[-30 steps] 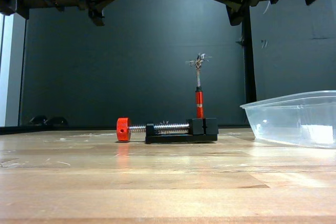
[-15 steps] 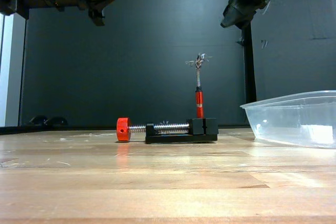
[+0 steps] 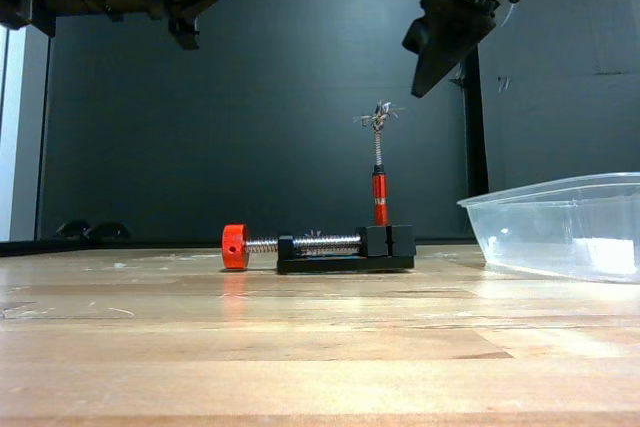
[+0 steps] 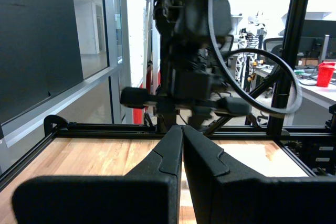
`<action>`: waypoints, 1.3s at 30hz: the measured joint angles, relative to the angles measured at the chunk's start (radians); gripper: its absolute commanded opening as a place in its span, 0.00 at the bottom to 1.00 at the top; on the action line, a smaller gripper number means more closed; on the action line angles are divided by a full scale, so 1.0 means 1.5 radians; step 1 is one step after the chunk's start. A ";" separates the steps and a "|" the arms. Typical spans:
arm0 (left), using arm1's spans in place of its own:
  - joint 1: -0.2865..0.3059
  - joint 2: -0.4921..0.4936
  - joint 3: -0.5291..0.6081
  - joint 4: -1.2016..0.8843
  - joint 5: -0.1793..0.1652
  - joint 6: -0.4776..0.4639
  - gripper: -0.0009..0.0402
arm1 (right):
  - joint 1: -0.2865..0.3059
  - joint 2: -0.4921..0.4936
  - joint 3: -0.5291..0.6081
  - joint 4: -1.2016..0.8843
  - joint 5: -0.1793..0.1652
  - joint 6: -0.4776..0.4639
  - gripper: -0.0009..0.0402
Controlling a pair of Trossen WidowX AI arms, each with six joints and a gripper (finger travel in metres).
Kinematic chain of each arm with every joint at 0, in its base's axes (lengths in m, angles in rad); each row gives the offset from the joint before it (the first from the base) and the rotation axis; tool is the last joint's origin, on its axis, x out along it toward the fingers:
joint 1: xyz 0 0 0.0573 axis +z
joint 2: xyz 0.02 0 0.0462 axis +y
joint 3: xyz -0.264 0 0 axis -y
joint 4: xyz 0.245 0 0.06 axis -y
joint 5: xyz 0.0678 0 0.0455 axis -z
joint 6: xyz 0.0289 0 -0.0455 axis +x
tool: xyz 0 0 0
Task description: Remove the RCA connector from the receptacle and place in the container
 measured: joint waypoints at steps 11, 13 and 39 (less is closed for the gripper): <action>0.000 0.000 0.000 0.000 0.000 0.000 0.02 | 0.027 0.115 0.082 -0.028 0.011 0.018 0.48; 0.000 0.000 0.000 0.000 0.000 0.000 0.02 | 0.030 0.131 0.088 -0.028 0.010 0.021 0.50; 0.000 0.000 0.000 0.000 0.000 0.000 0.02 | 0.039 0.219 0.081 0.035 0.009 0.037 0.48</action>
